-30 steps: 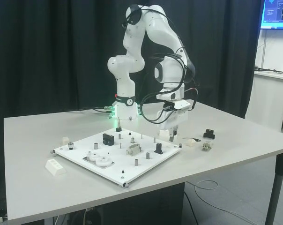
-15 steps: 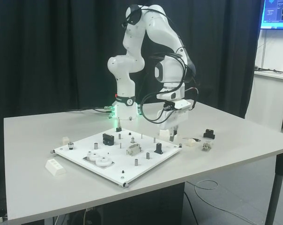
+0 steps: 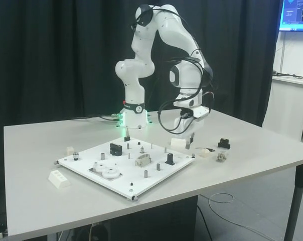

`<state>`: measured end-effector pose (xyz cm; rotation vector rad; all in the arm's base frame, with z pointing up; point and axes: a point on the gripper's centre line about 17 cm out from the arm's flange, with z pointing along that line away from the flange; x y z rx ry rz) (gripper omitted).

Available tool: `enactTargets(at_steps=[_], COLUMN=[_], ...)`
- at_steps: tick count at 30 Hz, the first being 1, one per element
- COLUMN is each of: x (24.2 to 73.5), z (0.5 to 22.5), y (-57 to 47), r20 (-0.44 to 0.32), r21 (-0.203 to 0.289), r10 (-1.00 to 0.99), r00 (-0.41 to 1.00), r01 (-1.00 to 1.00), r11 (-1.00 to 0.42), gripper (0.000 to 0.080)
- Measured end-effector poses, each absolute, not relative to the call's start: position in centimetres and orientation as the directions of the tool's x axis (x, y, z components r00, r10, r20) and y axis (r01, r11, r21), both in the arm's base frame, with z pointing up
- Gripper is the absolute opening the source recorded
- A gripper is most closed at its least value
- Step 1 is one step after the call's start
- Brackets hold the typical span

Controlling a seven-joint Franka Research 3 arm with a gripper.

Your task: Place square peg 4.

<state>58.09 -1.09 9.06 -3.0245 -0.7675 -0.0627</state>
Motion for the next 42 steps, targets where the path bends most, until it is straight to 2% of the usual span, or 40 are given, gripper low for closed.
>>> enactTargets(at_steps=[11,18,42], x=[56.4,55.5,53.5], z=[9.0,8.2,5.1], y=[1.9,3.3,5.8], r20=[0.049,0.073,0.145], r21=[-0.029,-0.030,0.010], r10=[0.485,0.478,0.468], r00=[0.873,0.875,0.872], r01=[0.486,0.481,0.472], r11=[-0.873,-0.876,-0.881], gripper=[0.0097,0.0097,0.0097])
